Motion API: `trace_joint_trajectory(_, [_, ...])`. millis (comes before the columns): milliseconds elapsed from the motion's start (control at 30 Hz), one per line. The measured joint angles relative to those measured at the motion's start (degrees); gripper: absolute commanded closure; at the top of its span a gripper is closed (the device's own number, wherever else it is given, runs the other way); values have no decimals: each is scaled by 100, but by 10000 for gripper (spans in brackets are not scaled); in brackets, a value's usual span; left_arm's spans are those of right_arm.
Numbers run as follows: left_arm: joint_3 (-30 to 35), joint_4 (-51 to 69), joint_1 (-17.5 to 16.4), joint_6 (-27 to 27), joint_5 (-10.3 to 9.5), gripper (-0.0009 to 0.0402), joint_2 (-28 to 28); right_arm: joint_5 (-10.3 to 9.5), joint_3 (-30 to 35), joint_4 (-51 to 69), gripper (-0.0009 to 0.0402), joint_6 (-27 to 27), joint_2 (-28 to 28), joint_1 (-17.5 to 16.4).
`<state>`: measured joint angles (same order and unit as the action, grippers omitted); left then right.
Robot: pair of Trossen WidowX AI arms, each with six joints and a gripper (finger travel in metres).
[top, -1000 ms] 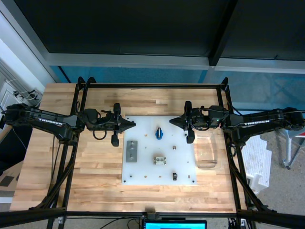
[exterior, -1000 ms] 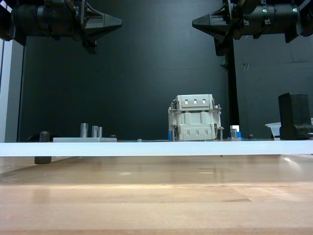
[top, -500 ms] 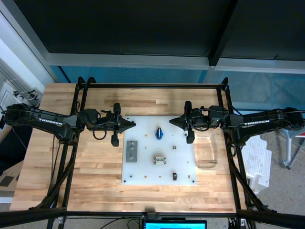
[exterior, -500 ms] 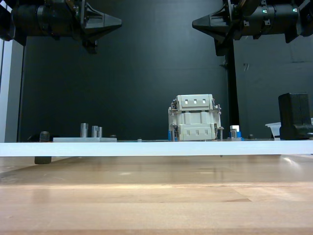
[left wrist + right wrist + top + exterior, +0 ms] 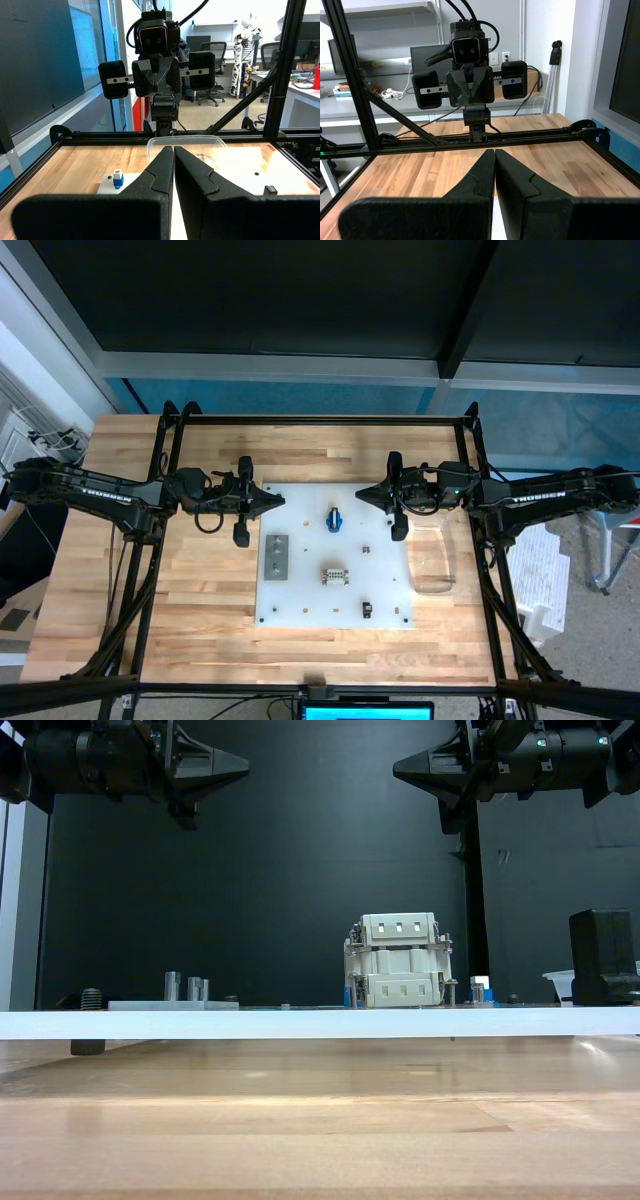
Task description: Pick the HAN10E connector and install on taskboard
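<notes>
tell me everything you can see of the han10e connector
The HAN10E connector is a small pale grey-beige, plastic-looking block with metal screws at its ends. In the low view it shows two stacked tiers, each with three small slots. It stands upright on the taskboard, near its middle, and nothing else touches it. The left pincer and right pincer hang shut, high above the board's far part.

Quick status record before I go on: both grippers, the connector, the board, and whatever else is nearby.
board: flat on the table
left gripper: shut, empty, raised near the board's far left corner
right gripper: shut, empty, raised near the board's far edge, right of middle
connector: upright on the board near its middle, neither gripper touching it
grey block: on the board, left of the connector
clear tray: on the table, right of the board
</notes>
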<state>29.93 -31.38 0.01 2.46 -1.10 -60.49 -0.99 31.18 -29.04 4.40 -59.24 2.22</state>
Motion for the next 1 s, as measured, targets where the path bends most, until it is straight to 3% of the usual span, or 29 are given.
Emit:
trace_joint_trajectory(200, [0, 0, 0, -2, 0, 392, 0, 142, 0, -2, 393, 0, 0, 0])
trace_joint_trajectory(1000, [2, 0, 0, 0, 0, 392, 0, 144, 0, -2, 393, -28, 0, 2])
